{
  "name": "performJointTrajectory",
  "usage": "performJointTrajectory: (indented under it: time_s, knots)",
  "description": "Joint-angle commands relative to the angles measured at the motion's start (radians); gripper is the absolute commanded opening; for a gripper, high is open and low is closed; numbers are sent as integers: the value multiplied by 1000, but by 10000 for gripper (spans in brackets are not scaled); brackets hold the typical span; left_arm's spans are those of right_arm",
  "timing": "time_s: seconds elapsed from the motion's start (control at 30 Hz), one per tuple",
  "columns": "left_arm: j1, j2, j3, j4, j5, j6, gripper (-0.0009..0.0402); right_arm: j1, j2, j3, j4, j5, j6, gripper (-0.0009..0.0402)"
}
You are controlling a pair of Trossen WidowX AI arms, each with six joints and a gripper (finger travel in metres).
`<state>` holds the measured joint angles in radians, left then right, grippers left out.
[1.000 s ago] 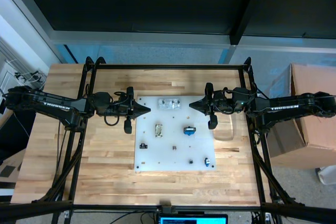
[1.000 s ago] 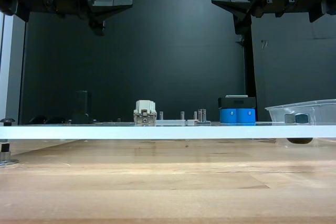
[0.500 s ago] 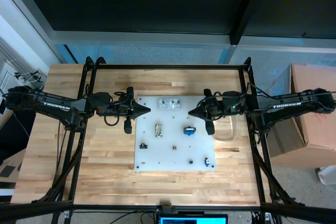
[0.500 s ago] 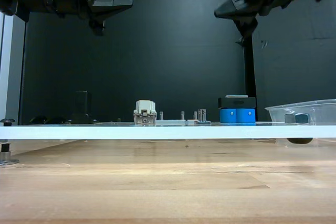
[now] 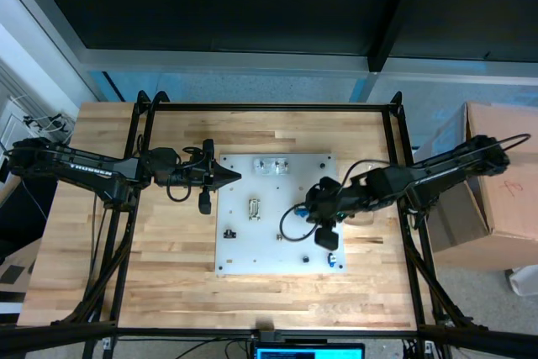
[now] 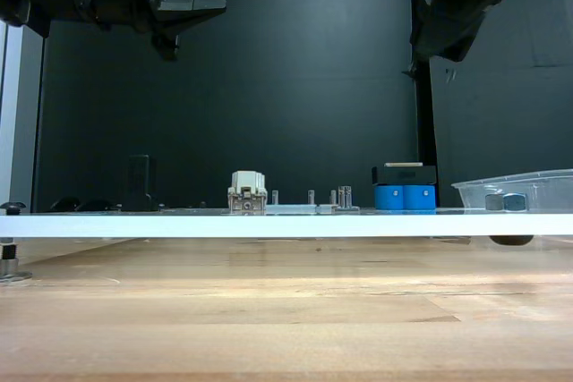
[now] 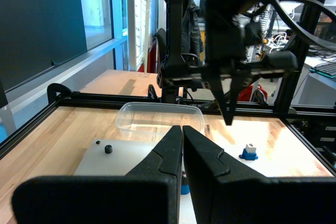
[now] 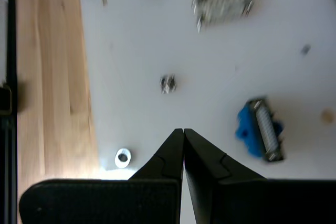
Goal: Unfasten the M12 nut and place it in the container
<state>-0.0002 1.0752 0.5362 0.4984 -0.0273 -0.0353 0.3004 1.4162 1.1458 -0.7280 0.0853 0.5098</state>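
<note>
From where I stand, the step in hand looks like the approach to the M12 nut (image 8: 123, 157), which sits untouched on its stud (image 6: 493, 207) close to the near right edge of the white board (image 5: 252, 250). The right gripper (image 8: 183, 130) hangs high above the board's right half, nose down, its fingers pressed together on nothing. The nut lies to the near side of its tips, so I'd say it should slide toward the board's near edge until centred over the nut, spread its fingers before dropping, and come down plumb so both pads seat evenly on the flats before any turning. The container (image 6: 537, 190) stands just off the board's right edge, a short carry. The left gripper (image 7: 182, 128) hovers high over the board's left edge, toward its far corner, likewise closed tight and empty
</note>
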Motion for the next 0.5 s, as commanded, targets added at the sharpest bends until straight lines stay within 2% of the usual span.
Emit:
performJointTrajectory:
  time_s: [0.03, 0.13, 0.33, 0.5]
  knots:
    - [0, 0, 0, 1, 0, 0, 0, 35, 81, 92, -128, -2, 42, 0]
    - [0, 0, 0, 1, 0, 0, 0, 59, 150, 186, -249, -11, 94, 0]
    - [0, 0, 0, 0, 0, 0, 0, 90, 265, 365, -446, -80, 196, 0]
    - [0, 0, 0, 0, 0, 0, 0, 96, 309, 461, -531, -80, 256, 6]
